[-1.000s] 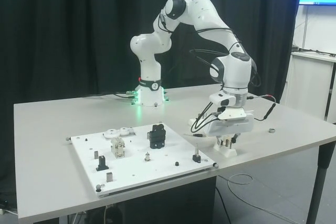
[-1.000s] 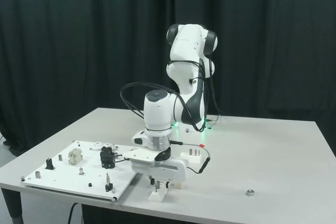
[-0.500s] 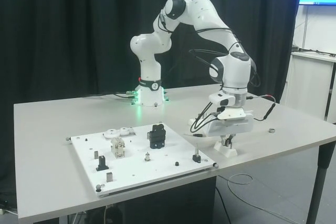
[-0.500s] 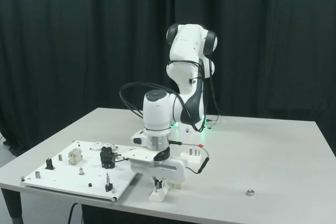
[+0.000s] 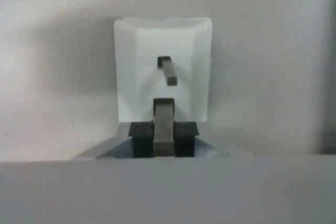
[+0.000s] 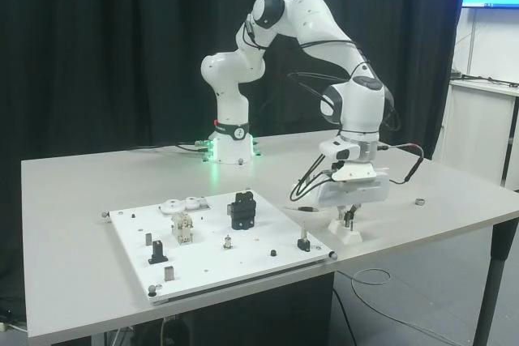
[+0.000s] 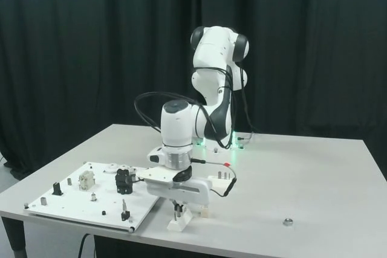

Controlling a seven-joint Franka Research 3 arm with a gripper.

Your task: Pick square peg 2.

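Two pegs show in the wrist view: a short grey square metal peg (image 5: pixel 164 128) sits clamped between the black fingertip pads (image 5: pixel 140 139) of the gripper (image 5: pixel 164 140), the pads pressed against its two side faces, while a second, thinner grey peg (image 5: pixel 168 71) stands in the small white plastic holder block (image 5: pixel 134 61) just beyond. The held peg appears lifted a little off the block, though whether its lower end is fully free of its socket cannot be told here. Risk as judged: only the upper part of the peg is between the pads, so a slight tilt could let it slip or twist out during the lift. First room view: the white robot arm (image 6: pixel 308 22) hangs over the holder block (image 6: pixel 344 235) near the front right edge of the grey table (image 6: pixel 81 192), gripper (image 6: pixel 349 215) just above it; the block looks unfastened, so a binding peg could drag it up or tip it. The white assembly board (image 6: pixel 211 257) with its black and grey fixtures lies just beside, and a sideways move taken too low could strike the neighbouring peg. Second room view: the gripper (image 7: pixel 178 208) holds the peg just over the block (image 7: pixel 179 222); a loose black cable (image 7: pixel 148 104) loops near the wrist and could snag.
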